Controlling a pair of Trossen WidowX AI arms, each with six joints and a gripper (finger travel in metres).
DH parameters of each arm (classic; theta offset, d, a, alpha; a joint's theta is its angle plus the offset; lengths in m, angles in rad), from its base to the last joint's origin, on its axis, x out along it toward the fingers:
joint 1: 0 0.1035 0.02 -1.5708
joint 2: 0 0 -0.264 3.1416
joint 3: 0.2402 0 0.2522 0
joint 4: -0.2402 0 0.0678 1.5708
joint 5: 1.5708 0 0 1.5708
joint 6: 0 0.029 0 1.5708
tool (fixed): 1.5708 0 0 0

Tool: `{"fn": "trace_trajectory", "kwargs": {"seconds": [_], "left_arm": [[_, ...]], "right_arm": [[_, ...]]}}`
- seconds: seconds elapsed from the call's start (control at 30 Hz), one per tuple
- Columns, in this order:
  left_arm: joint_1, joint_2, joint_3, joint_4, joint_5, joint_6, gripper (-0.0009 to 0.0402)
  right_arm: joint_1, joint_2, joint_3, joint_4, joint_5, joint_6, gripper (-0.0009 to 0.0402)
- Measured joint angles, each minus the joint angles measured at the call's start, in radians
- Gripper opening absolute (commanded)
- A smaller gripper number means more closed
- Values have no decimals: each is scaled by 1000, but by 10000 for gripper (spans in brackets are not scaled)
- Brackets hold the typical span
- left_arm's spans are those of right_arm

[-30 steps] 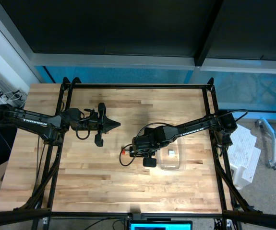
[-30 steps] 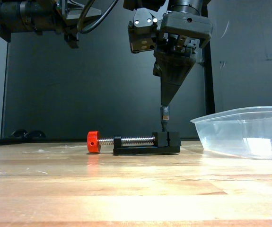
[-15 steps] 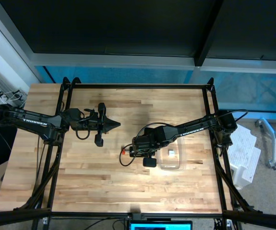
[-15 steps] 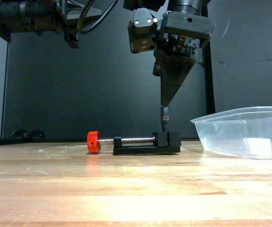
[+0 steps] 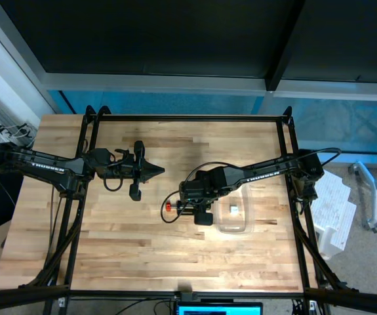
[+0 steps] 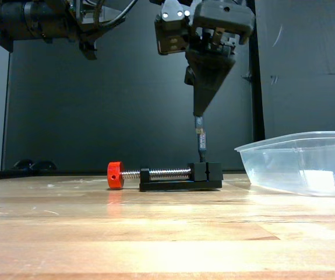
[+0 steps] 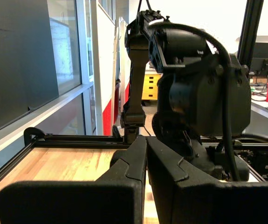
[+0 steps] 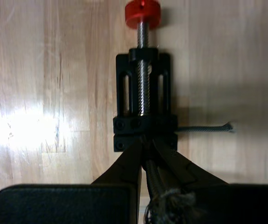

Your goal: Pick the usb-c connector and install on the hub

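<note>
Nearest the table's [image 5: 142, 262] near edge, a wide band of bare wood is lying open in front of the work. Beyond it, near the middle, a black vise [image 6: 173, 178] is resting flat, its red knob [image 6: 115, 175] pointing left. A clear tub [image 6: 284, 169] is sitting just to its right, apart from it.

The connector [image 6: 202, 142] is standing upright with its lower end in the top of the vise's block. How far in it is sitting cannot be told, and the hub cannot be made out from the vise. It is a short, dark plug with a pale band, and a braided cable is running up from it.

The right gripper [image 6: 198, 114] is hanging directly above, its tips drawn together on that cable just over the plug [image 8: 144, 140]. Compared with the earlier frames it has risen and shifted away from the near edge. This is baring a stretch of cable and, from above, the knob. Connector and vise have not moved.

Farther back and to the left, the left gripper [image 5: 159, 171] is hovering high over open wood. Its fingers are pressed together on nothing [image 7: 146, 140]. It is well apart from the vise and well inside the black frame [image 5: 188, 119].
</note>
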Motion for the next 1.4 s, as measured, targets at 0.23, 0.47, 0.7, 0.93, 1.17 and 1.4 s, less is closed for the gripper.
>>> {"fn": "trace_trajectory", "kwargs": {"seconds": [0.23, 0.47, 0.7, 0.93, 1.17, 1.4], "left_arm": [[0, 0, 0, 0, 0, 0, 0], [0, 0, 0, 0, 0, 0, 0], [0, 0, 0, 0, 0, 0, 0], [0, 0, 0, 0, 0, 0, 0], [0, 0, 0, 0, 0, 0, 0], [0, 0, 0, 0, 0, 0, 0]], "right_arm": [[-11, -5, 8, -14, 0, -15, 0], [-11, -30, 9, -34, 5, -14, 0], [-10, -36, 9, -43, 8, -11, 0], [-7, -32, 4, -38, 8, -11, 0], [-3, -13, 3, -34, 10, -11, 0], [-1, -13, 3, -35, 29, -11, 0]]}}
